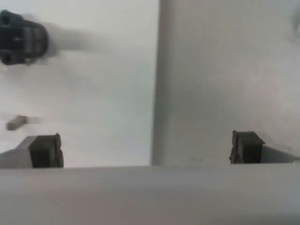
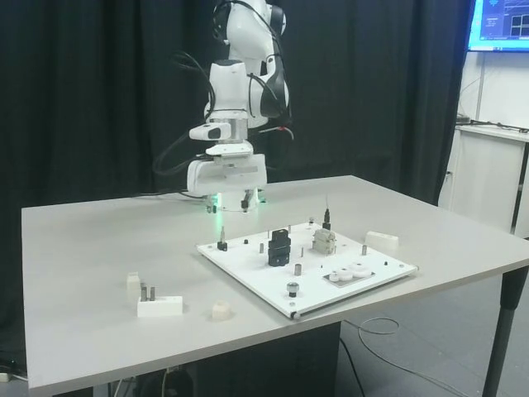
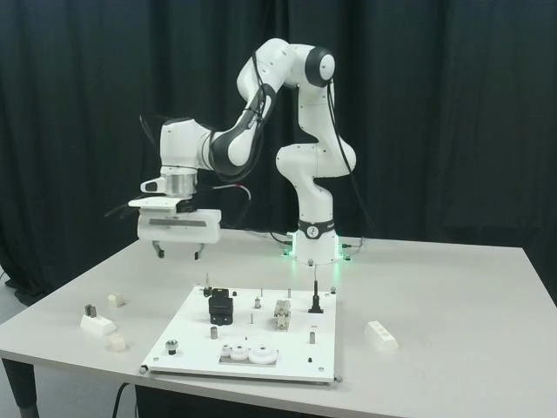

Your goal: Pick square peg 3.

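Grey table (image 3: 452, 296): one white board (image 3: 287, 359), four white blocks (hand (image 3: 177, 252) spread)

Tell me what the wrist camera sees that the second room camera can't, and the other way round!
Only the wrist view shows the two black fingertips up close, wide apart with nothing between them, above the edge where the white board meets the grey table.

Only the second room view shows the whole white arm, the black curtain, and the small white blocks beside the board.

Both show the open gripper, the board and the table.
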Motion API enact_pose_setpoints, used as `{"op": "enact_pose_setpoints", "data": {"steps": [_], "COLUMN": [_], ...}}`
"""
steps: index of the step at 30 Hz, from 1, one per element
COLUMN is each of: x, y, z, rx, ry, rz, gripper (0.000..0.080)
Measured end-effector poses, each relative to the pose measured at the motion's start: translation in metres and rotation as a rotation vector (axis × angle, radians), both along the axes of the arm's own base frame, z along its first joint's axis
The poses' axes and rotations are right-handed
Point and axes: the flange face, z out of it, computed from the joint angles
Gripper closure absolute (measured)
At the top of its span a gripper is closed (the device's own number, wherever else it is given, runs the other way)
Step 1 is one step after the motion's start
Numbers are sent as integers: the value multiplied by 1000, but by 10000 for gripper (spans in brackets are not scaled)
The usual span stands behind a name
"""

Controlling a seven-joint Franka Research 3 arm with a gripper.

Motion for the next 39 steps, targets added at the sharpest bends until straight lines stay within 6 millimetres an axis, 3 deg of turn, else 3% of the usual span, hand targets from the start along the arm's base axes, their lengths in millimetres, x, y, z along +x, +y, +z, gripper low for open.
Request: {"op": "enact_pose_setpoints", "data": {"steps": [13,26,39], "x": [16,23,26], "y": [-40,-74,-106], "z": [11,8,5], "rx": [-63,-59,-68], "ry": [34,63,76], "rz": [193,464,564], "gripper": [3,3,3]}}
